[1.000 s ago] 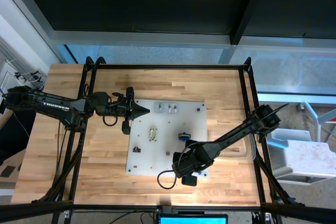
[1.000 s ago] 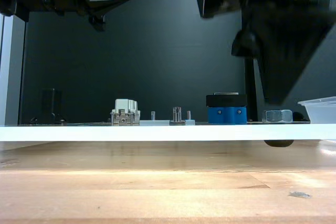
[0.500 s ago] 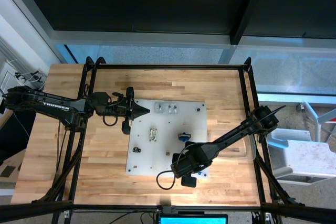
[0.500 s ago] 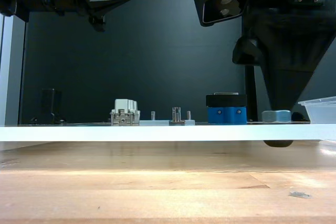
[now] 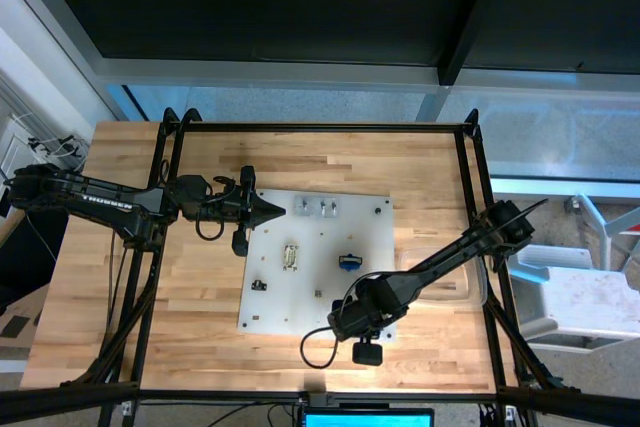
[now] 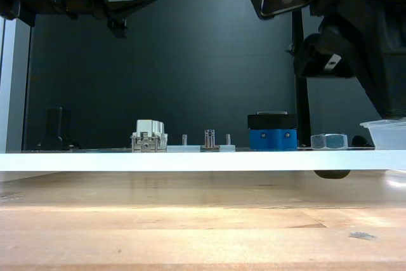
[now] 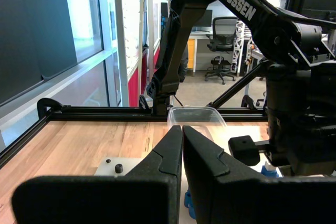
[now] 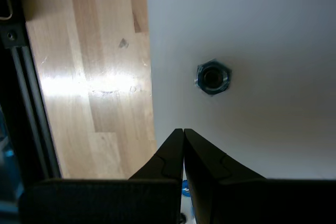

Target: Pick the M12 fastener and fasten on the M12 threads

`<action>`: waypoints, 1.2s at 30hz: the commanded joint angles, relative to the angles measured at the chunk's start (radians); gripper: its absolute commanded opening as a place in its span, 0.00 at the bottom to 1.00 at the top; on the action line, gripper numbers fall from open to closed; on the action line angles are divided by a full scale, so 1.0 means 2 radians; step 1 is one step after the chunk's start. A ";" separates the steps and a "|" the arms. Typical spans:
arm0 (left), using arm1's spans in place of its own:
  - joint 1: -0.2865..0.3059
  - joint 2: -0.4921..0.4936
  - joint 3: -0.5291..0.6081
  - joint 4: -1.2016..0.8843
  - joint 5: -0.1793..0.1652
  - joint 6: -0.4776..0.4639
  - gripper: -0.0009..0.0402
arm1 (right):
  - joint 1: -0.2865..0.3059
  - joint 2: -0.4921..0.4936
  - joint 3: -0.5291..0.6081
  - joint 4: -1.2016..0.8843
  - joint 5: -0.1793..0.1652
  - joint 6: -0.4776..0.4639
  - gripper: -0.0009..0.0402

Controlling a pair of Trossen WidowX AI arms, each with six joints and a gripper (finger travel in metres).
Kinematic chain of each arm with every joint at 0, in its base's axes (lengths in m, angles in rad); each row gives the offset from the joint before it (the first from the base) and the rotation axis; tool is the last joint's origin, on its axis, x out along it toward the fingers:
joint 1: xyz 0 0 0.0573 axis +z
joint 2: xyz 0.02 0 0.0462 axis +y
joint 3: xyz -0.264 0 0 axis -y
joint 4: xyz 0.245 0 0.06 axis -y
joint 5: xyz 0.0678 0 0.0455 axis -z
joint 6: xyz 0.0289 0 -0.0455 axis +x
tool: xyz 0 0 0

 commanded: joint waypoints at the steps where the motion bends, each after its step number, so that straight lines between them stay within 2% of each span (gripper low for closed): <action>1: 0.000 0.000 0.000 0.000 0.000 0.000 0.02 | 0.000 -0.006 0.003 -0.003 0.042 0.001 0.02; 4: 0.000 0.000 0.000 0.000 0.000 0.000 0.02 | 0.000 -0.004 0.006 -0.005 0.090 0.002 0.02; 5: 0.000 0.000 0.000 0.000 0.000 0.000 0.02 | 0.000 -0.001 0.006 -0.004 0.096 0.003 0.02; 8: 0.000 0.000 0.000 0.000 0.000 0.000 0.02 | 0.000 0.008 0.006 0.000 0.100 0.002 0.02; 9: 0.000 0.000 0.000 0.000 0.000 0.000 0.02 | 0.000 0.010 0.006 0.001 0.107 0.002 0.02; 28: 0.000 0.000 0.000 0.000 0.000 0.000 0.02 | 0.002 0.015 -0.003 0.023 0.107 0.002 0.02; 36: 0.000 0.000 0.000 0.000 0.000 0.000 0.02 | 0.002 0.015 -0.007 0.027 0.090 0.002 0.02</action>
